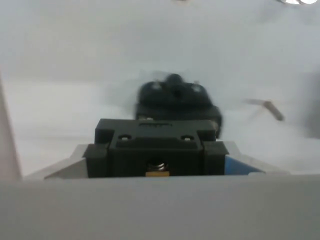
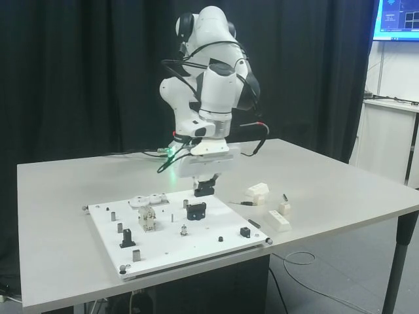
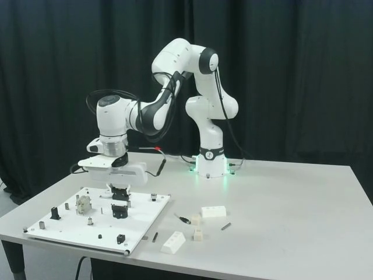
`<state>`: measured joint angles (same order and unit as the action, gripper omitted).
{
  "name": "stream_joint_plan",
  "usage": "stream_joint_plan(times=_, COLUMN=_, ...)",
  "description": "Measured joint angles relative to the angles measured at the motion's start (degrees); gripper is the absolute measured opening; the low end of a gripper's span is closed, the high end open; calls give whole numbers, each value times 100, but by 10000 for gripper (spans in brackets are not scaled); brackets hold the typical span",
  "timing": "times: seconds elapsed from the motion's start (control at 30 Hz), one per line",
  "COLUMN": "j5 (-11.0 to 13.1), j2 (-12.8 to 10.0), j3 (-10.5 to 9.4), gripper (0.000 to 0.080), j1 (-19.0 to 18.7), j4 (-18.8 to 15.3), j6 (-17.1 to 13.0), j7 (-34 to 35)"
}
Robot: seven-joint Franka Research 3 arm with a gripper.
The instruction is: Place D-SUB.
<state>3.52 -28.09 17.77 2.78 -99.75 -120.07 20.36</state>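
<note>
misalignment is the risk we see first: the white franka arm's gripper [image 2: 205, 185] hangs low over the white square assembly board [image 2: 196, 248], its two fingers clamped on the black rectangular d-sub connector [image 1: 155, 145], and just under it sits the black socket block [image 2: 196, 210] fixed to the board. we judge that block to be the seat for the plug. in the wrist view the connector is held between the fingers and the block [image 1: 175, 97] lies beyond it, apart from it, so the plug is not yet seated. if the descent comes in tilted or shifted to one side, the shell could catch on the block's rim and jam, or the plug could twist within the grip. letting go too soon could leave it lying loose on the board. we cannot tell from these views whether the plug is square to the block.

other hazards are slight. small black and grey fixtures [image 3: 55, 213] stand elsewhere on the board, well apart from the gripper. white blocks [image 3: 213, 212] and a small grey pin [image 3: 225, 226] lie on the grey table [image 3: 291, 221] beside the board, out of the way.

as to containers, we see none as such; the board carries only its mounted fixtures, and the socket block looks unoccupied.
</note>
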Motion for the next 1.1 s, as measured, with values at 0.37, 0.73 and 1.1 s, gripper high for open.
stream_joint_plan(times=0.37, j5=212, j2=4, j3=-7, gripper=382, j1=-426, j4=-2, j6=153, j7=488)
stream_joint_plan(times=0.73, j5=303, j2=5, j3=-29, gripper=382, j1=-975, j4=-62, j6=253, j7=1051)
stream_joint_plan(times=1.1, j5=302, j2=5, j3=-121, gripper=382, j1=-1405, j4=-239, j6=252, j7=1524)
